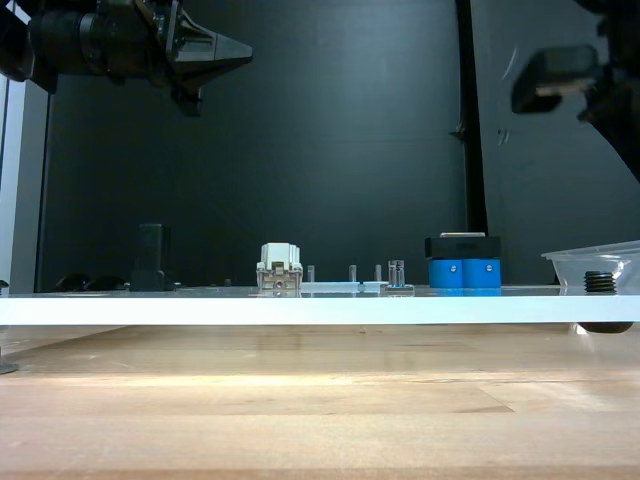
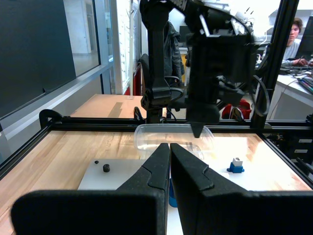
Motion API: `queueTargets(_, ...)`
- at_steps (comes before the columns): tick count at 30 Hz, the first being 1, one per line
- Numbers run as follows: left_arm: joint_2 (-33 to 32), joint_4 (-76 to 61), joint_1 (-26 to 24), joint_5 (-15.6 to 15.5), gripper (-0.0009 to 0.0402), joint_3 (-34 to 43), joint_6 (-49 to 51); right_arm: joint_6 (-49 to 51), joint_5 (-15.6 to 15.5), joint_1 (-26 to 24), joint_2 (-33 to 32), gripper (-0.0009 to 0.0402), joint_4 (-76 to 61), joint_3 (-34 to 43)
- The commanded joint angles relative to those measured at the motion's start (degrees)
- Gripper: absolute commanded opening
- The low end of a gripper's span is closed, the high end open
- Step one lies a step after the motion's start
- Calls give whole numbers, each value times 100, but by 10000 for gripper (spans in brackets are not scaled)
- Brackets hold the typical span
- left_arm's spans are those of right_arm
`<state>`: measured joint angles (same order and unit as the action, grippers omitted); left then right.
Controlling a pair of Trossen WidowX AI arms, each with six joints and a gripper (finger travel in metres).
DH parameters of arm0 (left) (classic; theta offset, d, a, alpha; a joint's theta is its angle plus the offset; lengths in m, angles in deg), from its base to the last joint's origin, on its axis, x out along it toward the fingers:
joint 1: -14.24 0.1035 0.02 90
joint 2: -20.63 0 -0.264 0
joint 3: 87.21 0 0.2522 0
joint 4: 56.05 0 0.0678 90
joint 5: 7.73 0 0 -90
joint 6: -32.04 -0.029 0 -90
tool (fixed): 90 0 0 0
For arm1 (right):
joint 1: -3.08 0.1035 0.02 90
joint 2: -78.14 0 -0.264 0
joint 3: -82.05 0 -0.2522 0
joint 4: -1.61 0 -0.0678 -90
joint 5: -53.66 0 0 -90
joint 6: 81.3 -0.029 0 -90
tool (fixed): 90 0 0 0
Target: Pick the M12 nut and place it on its threads and fasten
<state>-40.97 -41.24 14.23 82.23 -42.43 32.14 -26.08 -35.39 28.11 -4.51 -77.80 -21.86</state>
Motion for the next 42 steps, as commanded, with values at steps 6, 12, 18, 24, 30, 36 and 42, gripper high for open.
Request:
queueTargets(6,0,0,0,0,0,0,0,-81,9,136,-986,31,-103,1137)
queueTargets(12,0,2,0,0,0,0,0,-79,9,280,-1622,32,-105,1781)
queueTargets(18,0,2,0,0,0,0,0,-81,9,389,-2081,32,-107,2243)
queueTargets(24,0,0,0,0,0,0,0,-76,9,442,-2415,32,-109,2625)
queueTargets(30,0,2,0,0,0,0,0,-76,4,490,-2747,32,-105,2927)
queueTargets(36,0,0,0,0,0,0,0,-79,2,538,-2986,32,-90,3165)
queueTargets(42,0,2,0,0,0,0,0,-81,-4,566,-3128,32,-17,3195)
